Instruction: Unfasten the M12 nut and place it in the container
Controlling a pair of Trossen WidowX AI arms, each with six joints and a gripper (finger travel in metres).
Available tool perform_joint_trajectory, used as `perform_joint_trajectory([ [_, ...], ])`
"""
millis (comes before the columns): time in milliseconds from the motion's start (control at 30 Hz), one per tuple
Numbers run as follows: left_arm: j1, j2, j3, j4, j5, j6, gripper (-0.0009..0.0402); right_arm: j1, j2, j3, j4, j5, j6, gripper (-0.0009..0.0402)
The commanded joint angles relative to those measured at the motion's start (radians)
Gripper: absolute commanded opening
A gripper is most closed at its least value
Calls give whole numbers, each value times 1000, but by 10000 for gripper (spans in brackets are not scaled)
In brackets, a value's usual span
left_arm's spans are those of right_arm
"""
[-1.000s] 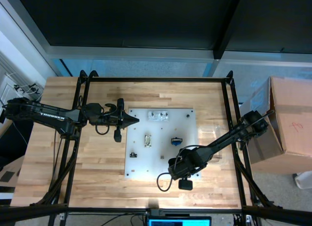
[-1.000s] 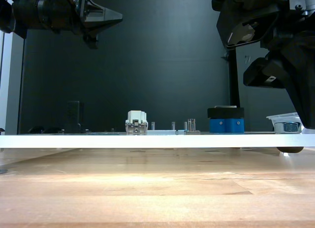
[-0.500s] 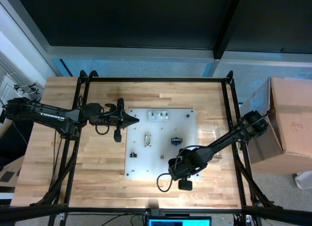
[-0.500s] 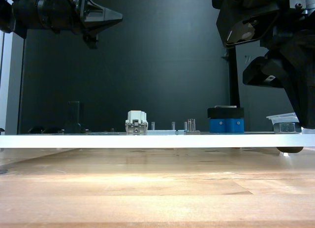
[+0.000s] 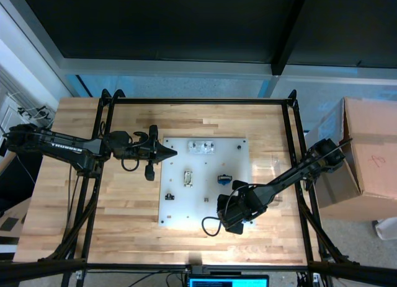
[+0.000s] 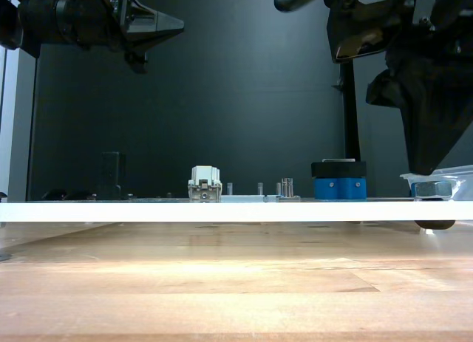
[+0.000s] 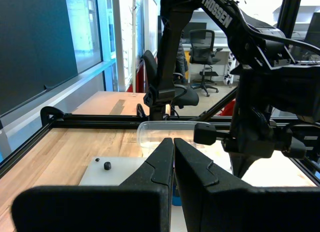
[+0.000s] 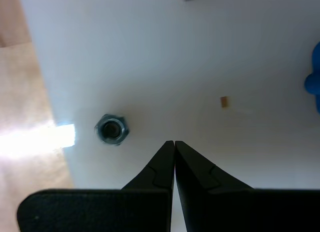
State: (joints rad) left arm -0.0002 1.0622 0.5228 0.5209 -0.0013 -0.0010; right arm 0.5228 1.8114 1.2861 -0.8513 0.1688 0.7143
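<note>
**A:** Nearest first. What is the right tool doing?

**B:** The right tool is over the 5 o'clock corner of the white board, clenched tip to tip with nothing between. Half a second ago, in the low view, it stood down over the nut. Now it has lifted, and its tips hang just above the nut.

**A:** Did the nut come up with it?

**B:** No. The nut stayed where it was, low on the board, just beside the tips and not touching them. Its bore shows dark, so I judge it is on its stud, with no ribs showing.

**A:** So what does that mean for the job?

**B:** I'd say the unscrewing isn't finished. It probably needs another grip and another turn.

**A:** And further back?

**B:** The container sits on the table off the board's 3 o'clock edge, and the nut hasn't reached it. Past that, the left tool hangs high at the board's 10 o'clock edge, clenched on nothing.
</note>
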Motion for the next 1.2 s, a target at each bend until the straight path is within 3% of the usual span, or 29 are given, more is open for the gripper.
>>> perform_joint_trajectory([
  [33,0,0,0,0,0,0,0,2,-13,22,-3,-91,-20,0],
  [200,0,0,0,0,0,0,0,1,-14,79,-3,-218,-23,0],
  [333,0,0,0,1,0,0,0,2,16,94,5,-245,-35,0],
  [633,0,0,0,0,0,0,0,1,97,92,39,-239,-38,0],
  [1200,0,0,0,0,0,0,0,-2,98,70,42,-176,-38,0],
])
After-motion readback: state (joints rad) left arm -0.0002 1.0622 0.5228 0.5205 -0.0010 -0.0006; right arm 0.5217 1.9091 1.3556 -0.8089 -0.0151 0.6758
